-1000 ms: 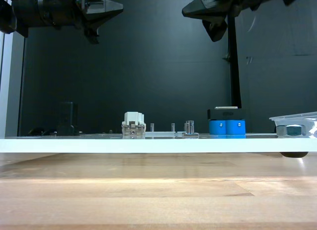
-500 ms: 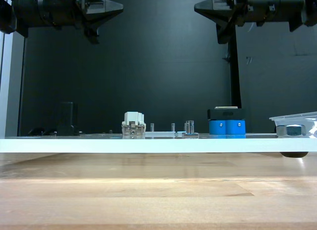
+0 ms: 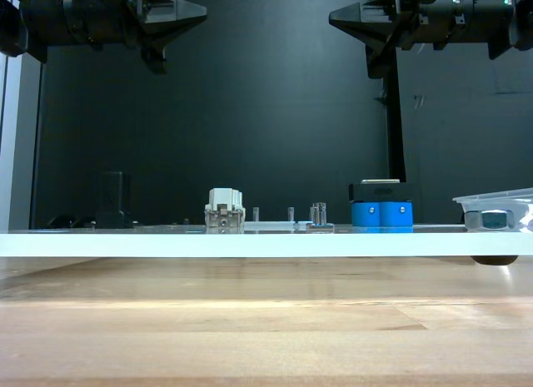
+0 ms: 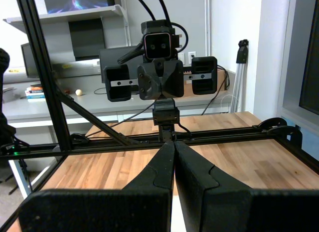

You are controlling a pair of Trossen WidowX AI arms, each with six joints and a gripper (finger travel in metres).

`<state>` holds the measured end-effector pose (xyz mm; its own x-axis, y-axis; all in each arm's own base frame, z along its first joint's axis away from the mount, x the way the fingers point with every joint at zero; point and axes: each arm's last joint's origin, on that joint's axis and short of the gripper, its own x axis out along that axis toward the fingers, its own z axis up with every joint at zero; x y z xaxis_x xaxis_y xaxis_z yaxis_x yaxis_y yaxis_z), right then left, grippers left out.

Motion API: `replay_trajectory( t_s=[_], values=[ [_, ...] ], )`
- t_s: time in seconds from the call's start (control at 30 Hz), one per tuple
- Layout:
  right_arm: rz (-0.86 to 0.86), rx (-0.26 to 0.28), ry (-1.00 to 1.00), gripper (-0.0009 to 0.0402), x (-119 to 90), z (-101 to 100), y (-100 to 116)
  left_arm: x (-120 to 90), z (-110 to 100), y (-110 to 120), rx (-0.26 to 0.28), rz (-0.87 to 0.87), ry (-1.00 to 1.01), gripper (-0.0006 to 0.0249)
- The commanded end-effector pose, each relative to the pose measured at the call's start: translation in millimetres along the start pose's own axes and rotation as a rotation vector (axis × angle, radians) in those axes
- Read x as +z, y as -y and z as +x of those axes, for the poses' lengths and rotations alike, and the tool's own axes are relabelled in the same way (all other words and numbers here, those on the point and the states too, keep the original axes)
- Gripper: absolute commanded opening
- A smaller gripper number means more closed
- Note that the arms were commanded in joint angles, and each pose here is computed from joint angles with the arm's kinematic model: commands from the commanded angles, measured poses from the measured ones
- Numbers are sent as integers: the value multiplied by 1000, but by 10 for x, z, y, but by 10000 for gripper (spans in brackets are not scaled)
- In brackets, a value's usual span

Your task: Pick the M12 nut and place it on its threads and fasten

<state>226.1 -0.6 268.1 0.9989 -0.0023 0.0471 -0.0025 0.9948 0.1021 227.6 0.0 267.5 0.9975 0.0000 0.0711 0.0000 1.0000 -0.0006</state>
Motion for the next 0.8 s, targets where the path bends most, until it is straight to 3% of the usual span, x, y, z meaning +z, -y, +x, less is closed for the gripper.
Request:
replay_trajectory(
  t_s=[0.03,0.8],
  values=[
    [0,-4,0,0,1,3,0,1,0,0,0,0,0,0],
    [1,-7,-2,0,-1,3,1,1,0,0,0,0,0,0]
  ],
)
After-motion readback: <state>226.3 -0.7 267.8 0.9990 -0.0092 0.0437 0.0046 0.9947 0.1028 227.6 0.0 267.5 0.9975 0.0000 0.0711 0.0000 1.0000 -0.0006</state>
